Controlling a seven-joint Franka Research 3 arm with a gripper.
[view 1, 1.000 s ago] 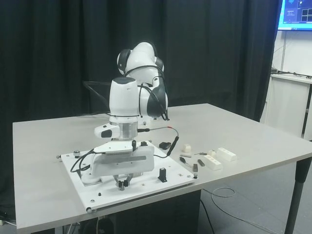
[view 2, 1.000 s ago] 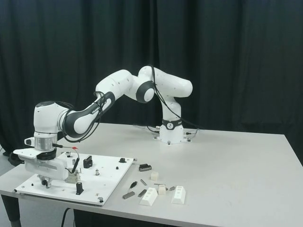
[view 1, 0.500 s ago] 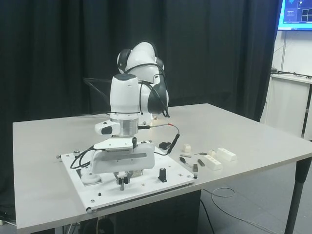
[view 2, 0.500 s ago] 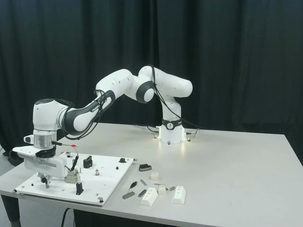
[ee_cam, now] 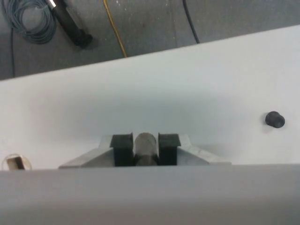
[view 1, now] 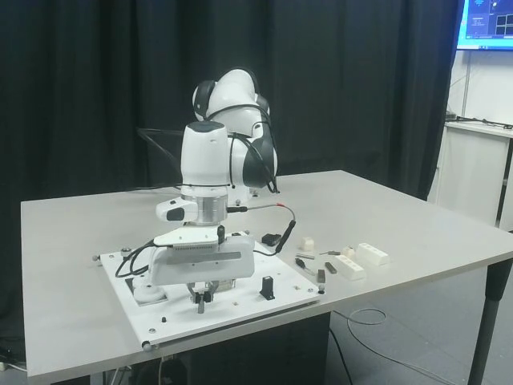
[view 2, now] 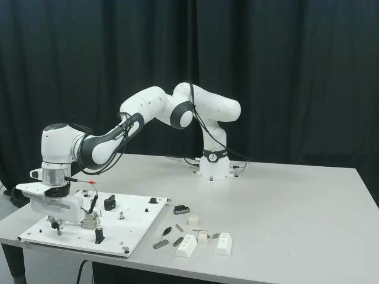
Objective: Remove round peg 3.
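I hold my gripper [ee_cam: 146,149] pointing straight down over the near part of the white board [view 1: 240,305], which suits drawing a peg out along its own axis. My black fingers [ee_cam: 121,147] are closed to a narrow gap on round peg 3 [ee_cam: 145,146], a grey cylinder clamped upright between them just above the board on the grey surface [view 2: 296,201].

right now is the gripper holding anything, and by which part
Yes. The gripper is shut on a round peg, its two black fingers pinching the sides of the peg's upper end, above the white board.
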